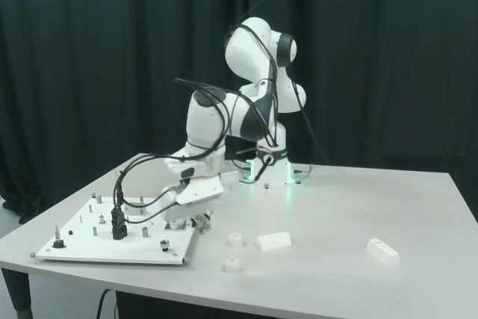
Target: Insert waterproof.
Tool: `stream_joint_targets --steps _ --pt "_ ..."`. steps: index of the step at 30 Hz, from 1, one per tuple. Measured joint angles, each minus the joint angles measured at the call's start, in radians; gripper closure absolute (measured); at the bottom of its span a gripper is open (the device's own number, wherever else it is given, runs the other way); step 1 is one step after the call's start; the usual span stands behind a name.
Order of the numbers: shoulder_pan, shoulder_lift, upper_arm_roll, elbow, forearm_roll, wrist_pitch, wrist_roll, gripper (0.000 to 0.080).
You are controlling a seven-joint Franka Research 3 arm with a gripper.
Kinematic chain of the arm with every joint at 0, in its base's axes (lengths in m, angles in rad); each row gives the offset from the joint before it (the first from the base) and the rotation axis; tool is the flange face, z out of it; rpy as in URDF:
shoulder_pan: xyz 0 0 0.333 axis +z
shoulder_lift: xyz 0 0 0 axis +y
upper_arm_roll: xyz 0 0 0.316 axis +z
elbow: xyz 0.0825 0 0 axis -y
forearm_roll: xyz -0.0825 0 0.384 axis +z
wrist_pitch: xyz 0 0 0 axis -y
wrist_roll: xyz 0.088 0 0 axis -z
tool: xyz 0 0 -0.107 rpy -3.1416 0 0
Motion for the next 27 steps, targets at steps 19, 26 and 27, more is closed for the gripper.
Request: stream_joint_targets --steps 19,26,27 --pt "-0.105 -0.168 -0.048 -0.239 -0.004 0.138 -0.2 0.0491" --pt "-0.141 -0.227 -0.067 -0.33 0.014 0.207 -0.242 0.0491" --pt "-0.146 -0.235 -0.071 -0.343 0.018 0.217 -0.256 0.0491"
